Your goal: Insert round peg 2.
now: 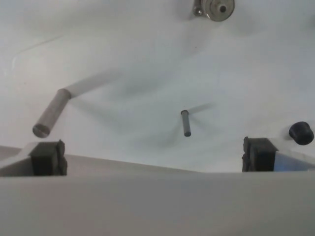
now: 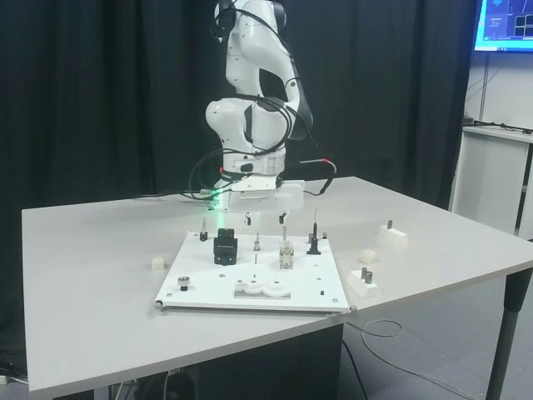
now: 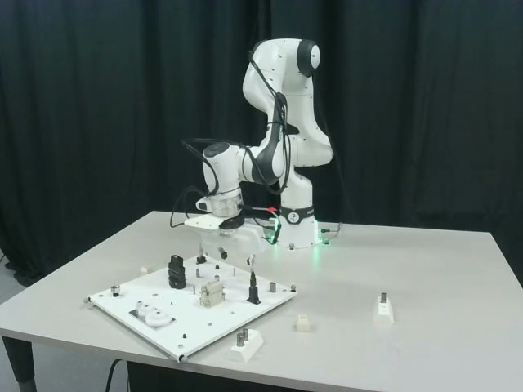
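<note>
Single arm poised over the white assembly board (image 2: 325, 287). The tool (image 1: 152, 155) hangs with its black fingertips (image 1: 47, 157) spread wide and nothing between them. In the wrist view a thin grey round peg (image 1: 186, 123) stands upright on the board, its long axis vertical, ahead of the gap between the fingertips and apart from both. A thicker grey peg (image 1: 51, 113) stands at about ten o'clock from the thin one; which is peg 2 cannot be told. The board lies flat on the grey counter (image 2: 92, 275); black curtains (image 3: 98, 98) close the room behind.
</note>
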